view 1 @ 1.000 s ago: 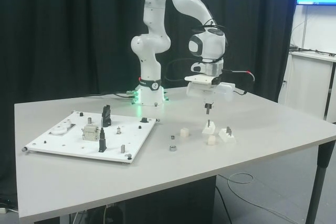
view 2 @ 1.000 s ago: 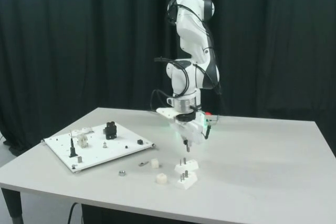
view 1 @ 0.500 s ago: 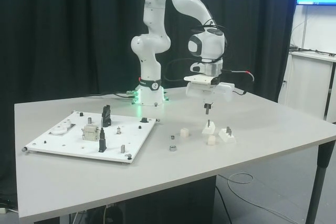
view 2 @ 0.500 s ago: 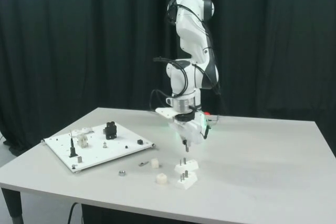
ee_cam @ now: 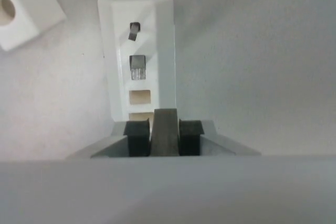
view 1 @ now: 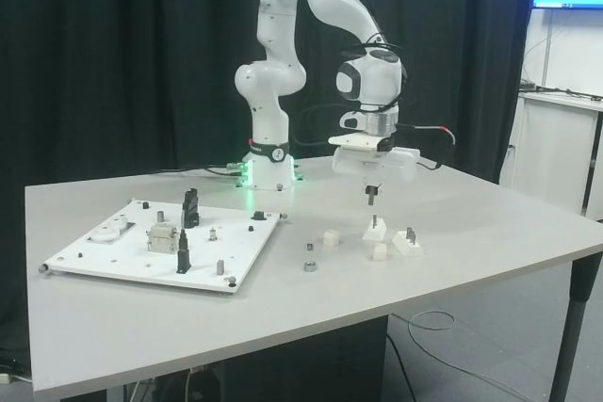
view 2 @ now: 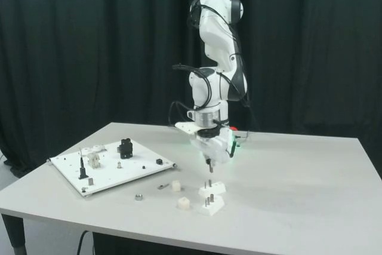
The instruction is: Insert square peg 3.
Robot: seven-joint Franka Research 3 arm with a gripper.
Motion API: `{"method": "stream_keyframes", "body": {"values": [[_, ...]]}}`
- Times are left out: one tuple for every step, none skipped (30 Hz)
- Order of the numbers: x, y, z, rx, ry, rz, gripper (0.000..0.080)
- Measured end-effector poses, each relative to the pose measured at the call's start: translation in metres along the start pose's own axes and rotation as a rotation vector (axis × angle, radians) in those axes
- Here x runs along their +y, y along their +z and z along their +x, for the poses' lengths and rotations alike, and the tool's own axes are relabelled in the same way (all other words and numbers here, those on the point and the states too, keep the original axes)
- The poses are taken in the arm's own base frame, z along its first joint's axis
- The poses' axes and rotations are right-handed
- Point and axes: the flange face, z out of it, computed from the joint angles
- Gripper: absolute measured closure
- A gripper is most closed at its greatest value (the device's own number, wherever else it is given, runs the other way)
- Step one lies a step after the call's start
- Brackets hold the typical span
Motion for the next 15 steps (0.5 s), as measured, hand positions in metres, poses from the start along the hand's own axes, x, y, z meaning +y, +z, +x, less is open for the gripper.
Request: {"method": "stream_keyframes", "body": {"values": [[0.000, 0.000, 0.000, 0.000, 0.000, 0.000, 0.0689], [0.000, 0.000, 0.000, 0.000, 0.000, 0.001, 0.0689], [0.000, 0.000, 0.001, 0.000, -0.001, 0.001, 0.0689], [0.000, -0.001, 0.001, 0.000, -0.003, 0.002, 0.0689], [0.000, -0.001, 0.001, 0.000, -0.004, 0.002, 0.0689], [-0.001, -0.001, 0.001, 0.000, -0.006, 0.003, 0.0689], [-0.001, -0.001, 0.002, 0.000, -0.009, 0.005, 0.0689], [-0.001, -0.002, 0.002, 0.001, -0.012, 0.007, 0.0689], [-0.002, -0.002, 0.003, 0.003, -0.016, 0.009, 0.0689], [-0.002, -0.003, 0.004, 0.005, -0.022, 0.011, 0.0689], [-0.003, -0.004, 0.005, 0.007, -0.028, 0.014, 0.0689], [-0.004, -0.005, 0.006, 0.011, -0.037, 0.017, 0.0689], [-0.005, -0.006, 0.008, 0.015, -0.045, 0.020, 0.0689], [-0.006, -0.007, 0.010, 0.019, -0.055, 0.023, 0.0689], [-0.006, -0.009, 0.012, 0.023, -0.063, 0.027, 0.0689]]}}
